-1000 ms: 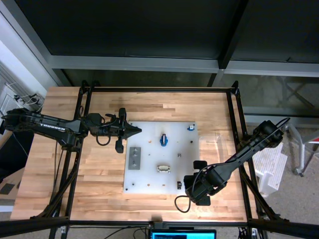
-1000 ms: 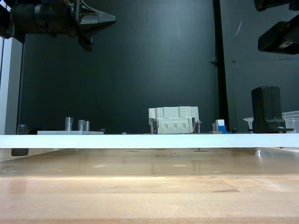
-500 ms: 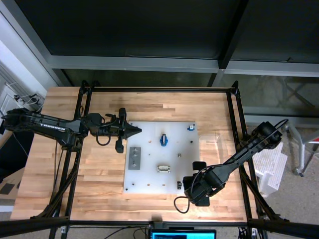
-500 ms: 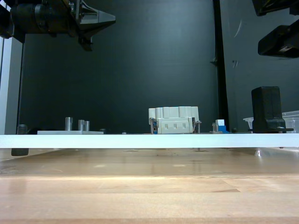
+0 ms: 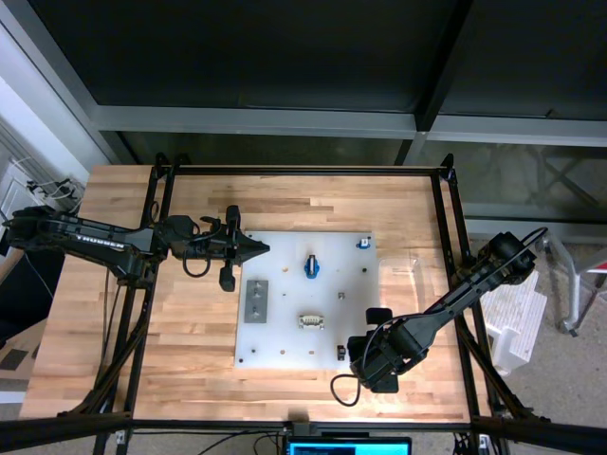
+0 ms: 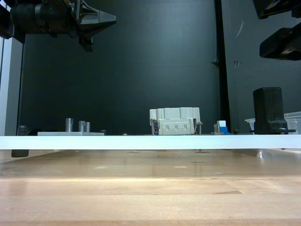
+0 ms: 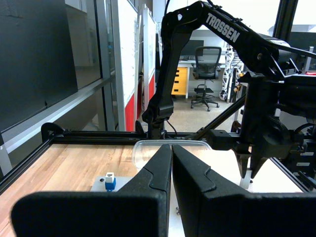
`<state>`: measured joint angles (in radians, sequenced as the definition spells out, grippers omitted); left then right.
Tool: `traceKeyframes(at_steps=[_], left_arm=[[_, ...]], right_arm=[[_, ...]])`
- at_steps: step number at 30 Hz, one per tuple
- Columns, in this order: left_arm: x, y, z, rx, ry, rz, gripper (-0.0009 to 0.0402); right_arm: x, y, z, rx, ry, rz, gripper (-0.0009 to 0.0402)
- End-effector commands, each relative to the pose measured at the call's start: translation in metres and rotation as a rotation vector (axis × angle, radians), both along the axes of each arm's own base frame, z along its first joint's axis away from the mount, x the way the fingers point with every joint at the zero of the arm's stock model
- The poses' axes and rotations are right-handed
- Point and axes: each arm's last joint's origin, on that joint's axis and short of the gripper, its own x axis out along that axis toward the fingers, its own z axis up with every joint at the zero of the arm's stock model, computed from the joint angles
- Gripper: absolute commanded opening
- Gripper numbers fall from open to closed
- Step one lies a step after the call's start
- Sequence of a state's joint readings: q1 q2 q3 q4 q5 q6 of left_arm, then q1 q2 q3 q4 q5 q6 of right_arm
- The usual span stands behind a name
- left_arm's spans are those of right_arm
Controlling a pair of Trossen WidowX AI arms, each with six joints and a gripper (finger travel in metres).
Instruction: Pick the 16mm bar and install on taskboard
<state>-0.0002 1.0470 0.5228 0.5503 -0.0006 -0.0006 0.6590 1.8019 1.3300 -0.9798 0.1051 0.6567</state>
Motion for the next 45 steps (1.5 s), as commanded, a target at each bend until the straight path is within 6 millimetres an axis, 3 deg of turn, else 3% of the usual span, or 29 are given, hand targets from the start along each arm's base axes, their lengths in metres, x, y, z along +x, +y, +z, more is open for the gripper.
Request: traceKeyframes(at_steps=[1,35,45], left_arm=[[0.0,0.0,0.0,0.0,0.0,0.0,0.0],[0.0,0.0,0.0,0.0,0.0,0.0,0.0],[0.0,0.0,0.0,0.0,0.0,0.0,0.0]], right_arm=[[0.0,0.0,0.0,0.0,0.0,-0.001,0.0025],[0.001,0.001,-0.002,0.002,-0.001,-0.005,0.0025],[-0.001,-0.001,-0.013,0.004,-0.003,-0.005,0.0025]])
